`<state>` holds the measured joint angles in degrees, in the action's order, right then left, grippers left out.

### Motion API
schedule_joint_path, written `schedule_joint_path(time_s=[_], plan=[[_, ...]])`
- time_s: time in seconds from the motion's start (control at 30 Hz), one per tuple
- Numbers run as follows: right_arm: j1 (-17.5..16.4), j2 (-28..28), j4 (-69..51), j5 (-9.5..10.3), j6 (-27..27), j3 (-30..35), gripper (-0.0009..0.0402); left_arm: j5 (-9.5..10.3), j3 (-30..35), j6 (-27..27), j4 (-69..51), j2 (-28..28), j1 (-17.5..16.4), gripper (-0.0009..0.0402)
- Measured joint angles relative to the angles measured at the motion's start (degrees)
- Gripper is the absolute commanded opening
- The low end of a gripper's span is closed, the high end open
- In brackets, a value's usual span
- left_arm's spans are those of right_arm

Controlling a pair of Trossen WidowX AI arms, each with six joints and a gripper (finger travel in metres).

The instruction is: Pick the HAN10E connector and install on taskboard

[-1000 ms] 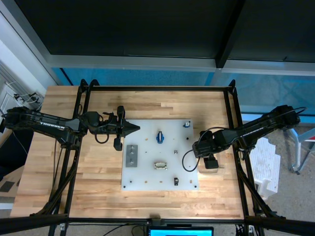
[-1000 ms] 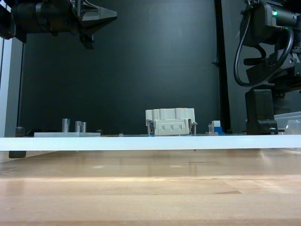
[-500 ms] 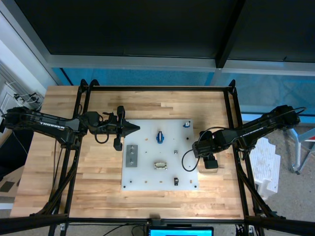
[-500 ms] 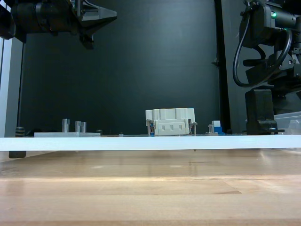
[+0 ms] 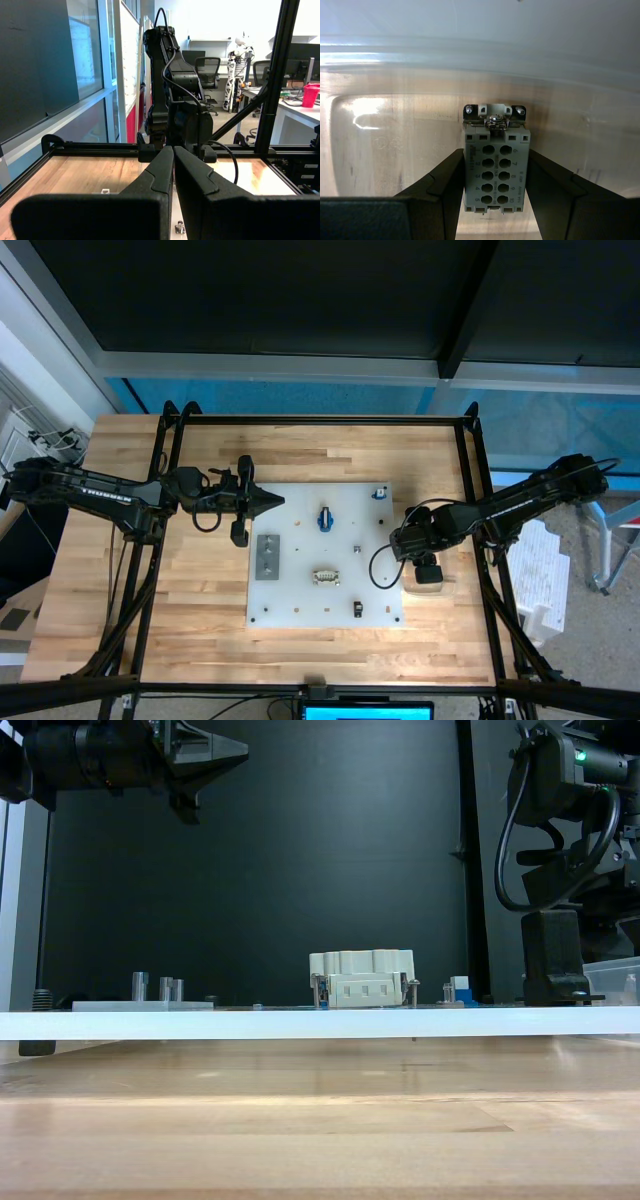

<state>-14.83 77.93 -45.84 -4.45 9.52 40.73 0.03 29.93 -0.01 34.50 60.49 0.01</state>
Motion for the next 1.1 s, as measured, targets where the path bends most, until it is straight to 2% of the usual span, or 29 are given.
schedule_joint_path(time_s=[0.17,0.37,0.87,1.1], plan=[[0.00,-0.87,-1.03,0.02,0.00,0.55,0.0066,-0.02,0.00,0.02,0.00,0.00,0.00,0.0001],[0.00,-2.38,-6.10,0.00,0.20,3.37,0.0047,-0.02,0.00,0.02,0.00,0.00,0.00,0.0001],[0.00,-5.97,-21.20,0.00,0.63,16.37,0.0043,-0.02,0.02,0.00,0.00,0.00,0.00,0.0001],[-0.02,-5.97,-22.53,-0.02,0.70,18.10,0.0043,0.00,0.02,0.00,0.02,0.00,0.00,0.0001]])
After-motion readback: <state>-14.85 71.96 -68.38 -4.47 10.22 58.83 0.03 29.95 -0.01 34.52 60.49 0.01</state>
